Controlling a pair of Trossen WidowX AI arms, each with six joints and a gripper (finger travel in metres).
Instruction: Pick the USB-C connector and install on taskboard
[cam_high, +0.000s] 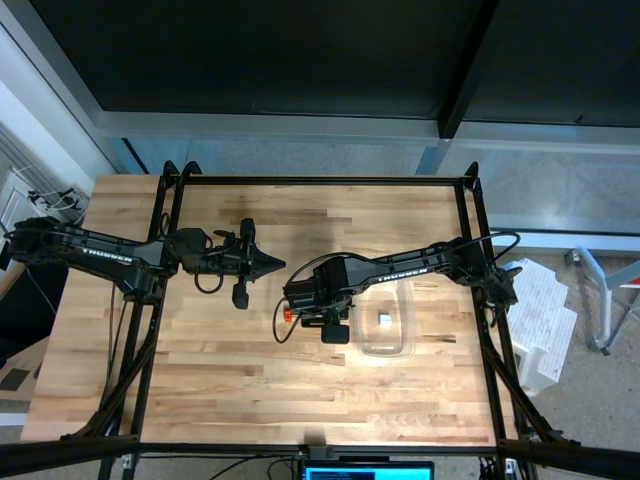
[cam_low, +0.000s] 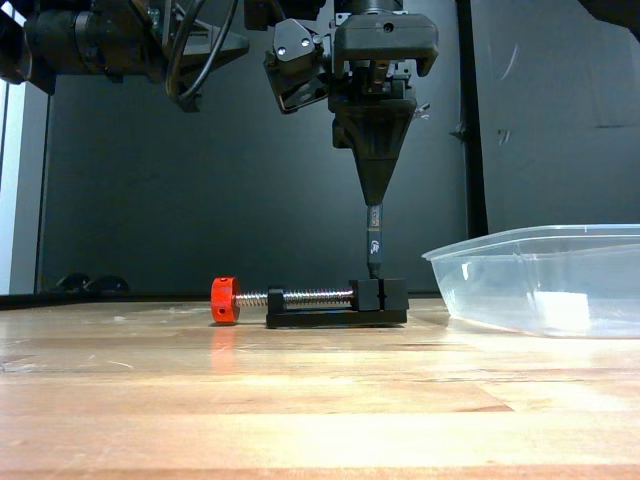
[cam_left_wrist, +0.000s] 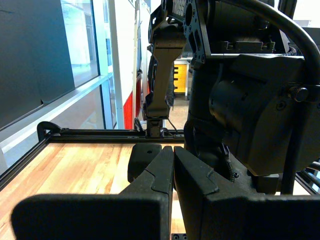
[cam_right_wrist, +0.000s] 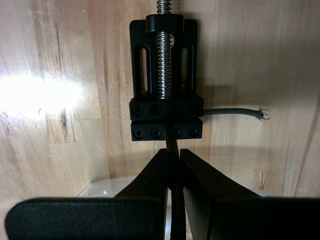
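The high camera sits above the near edge of the wooden table (cam_high: 250, 400). It looks down and away, from far enough to see the whole top and both arms.

The low camera sits at table height on the near edge. It looks flat across the wood, close to the taskboard (cam_low: 338, 301) and the clear plastic tray (cam_low: 540, 275).

The left wrist camera looks along the left gripper (cam_left_wrist: 173, 150), whose fingers are pressed together just left of the table's middle. It faces right, at the right arm (cam_left_wrist: 240, 100) close by.

The right wrist camera looks straight down along the right gripper (cam_right_wrist: 172, 152), which pinches the USB-C connector (cam_low: 374, 245) right over the taskboard.

The high, low and right wrist views all share that middle spot.
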